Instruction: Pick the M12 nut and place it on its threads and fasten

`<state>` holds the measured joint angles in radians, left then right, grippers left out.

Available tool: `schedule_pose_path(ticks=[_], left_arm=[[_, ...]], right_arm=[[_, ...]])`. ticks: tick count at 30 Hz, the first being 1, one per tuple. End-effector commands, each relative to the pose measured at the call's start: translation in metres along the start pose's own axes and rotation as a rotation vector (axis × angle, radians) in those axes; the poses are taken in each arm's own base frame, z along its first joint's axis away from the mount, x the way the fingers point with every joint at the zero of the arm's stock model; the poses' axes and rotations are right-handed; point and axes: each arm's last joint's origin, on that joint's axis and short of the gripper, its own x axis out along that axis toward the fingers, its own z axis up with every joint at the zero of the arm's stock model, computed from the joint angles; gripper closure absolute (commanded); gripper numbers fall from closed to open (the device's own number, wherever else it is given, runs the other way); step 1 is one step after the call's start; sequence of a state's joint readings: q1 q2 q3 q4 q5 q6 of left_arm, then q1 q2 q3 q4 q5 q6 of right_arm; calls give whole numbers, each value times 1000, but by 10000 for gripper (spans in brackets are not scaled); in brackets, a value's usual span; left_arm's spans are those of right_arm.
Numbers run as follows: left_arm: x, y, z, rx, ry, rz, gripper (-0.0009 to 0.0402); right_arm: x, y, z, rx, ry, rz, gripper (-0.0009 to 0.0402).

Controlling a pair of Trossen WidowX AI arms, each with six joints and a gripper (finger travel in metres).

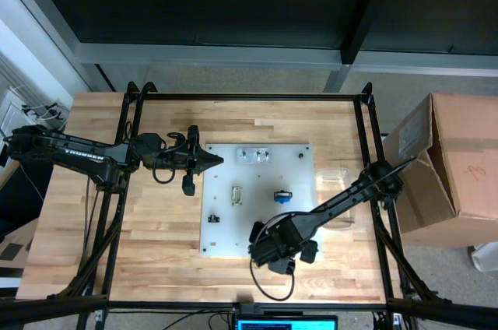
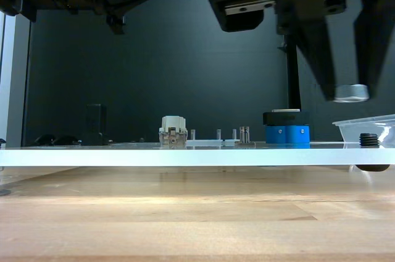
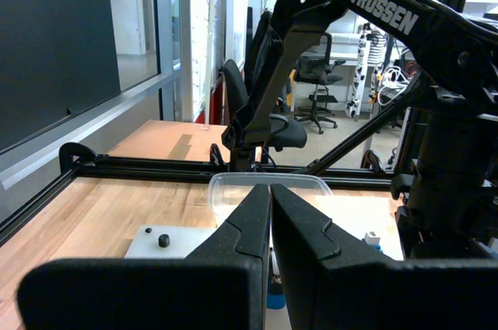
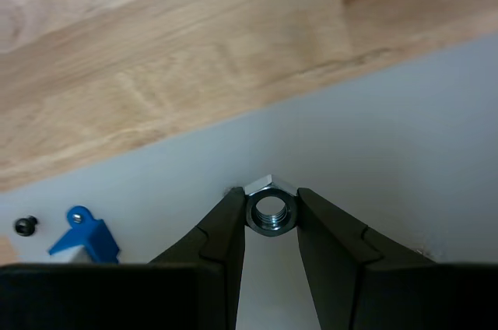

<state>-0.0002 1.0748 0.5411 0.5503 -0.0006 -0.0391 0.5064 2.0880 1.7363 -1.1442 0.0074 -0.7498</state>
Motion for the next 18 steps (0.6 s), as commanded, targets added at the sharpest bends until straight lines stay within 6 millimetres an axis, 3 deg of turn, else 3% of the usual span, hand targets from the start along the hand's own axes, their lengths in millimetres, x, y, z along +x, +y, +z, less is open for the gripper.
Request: schedule_pose_path(ticks=[1,18], left_arm=[[0,0,0,0,0,0,393],[0,0,0,0,0,0,393]], right_arm=[[0,2,1,-5,1,2,384],[1,4,4,-13,-7,-5,384]])
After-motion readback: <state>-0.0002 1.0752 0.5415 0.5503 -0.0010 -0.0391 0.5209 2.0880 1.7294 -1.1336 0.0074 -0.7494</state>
